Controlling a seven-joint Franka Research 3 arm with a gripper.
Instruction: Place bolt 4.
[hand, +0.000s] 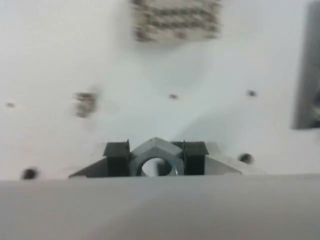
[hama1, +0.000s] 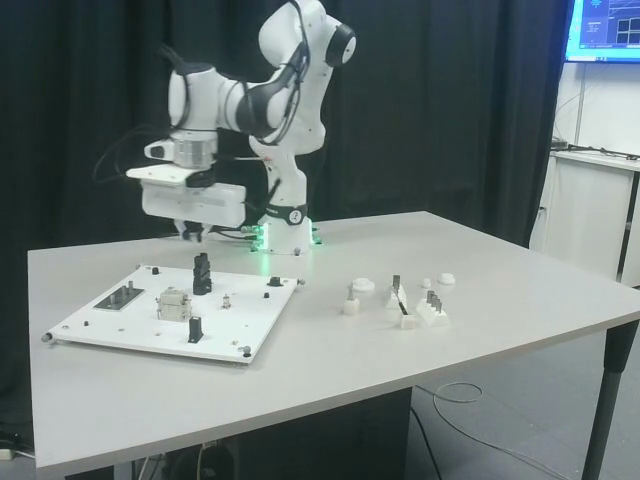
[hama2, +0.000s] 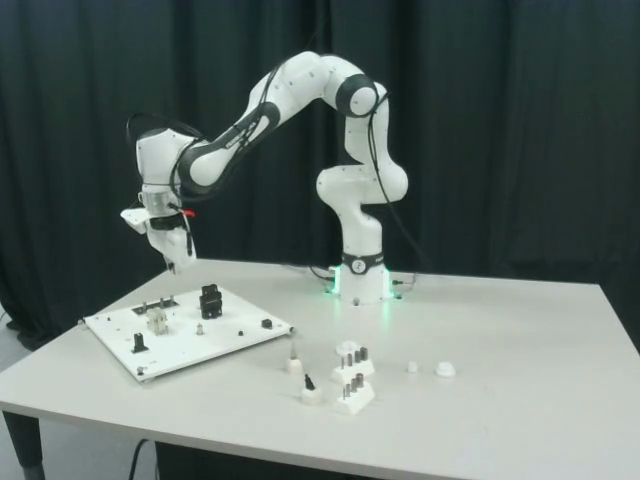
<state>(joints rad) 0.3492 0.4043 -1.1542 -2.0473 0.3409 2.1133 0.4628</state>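
Note:
In the wrist view my gripper (hand: 156, 161) is shut on a grey hex-headed bolt (hand: 156, 159), which is clamped between the two black fingers (hand: 116, 155). Below it lies the white assembly board (hand: 210, 115) with several small holes. In the room views the gripper (hama1: 192, 233) (hama2: 177, 262) hangs above the far part of the white board (hama1: 120, 325) (hama2: 235, 345), apart from it. The bolt itself is too small to make out in the room views.
On the board stand a black block (hama1: 202, 272) (hama2: 211, 299), a grey metal piece (hama1: 117, 297) and small fixtures (hama1: 174, 304). White holders with bolts (hama1: 420, 310) (hama2: 352, 380) and small white caps (hama1: 445, 279) sit on the grey table (hama1: 500, 260). The arm's base (hama1: 285, 232) is behind.

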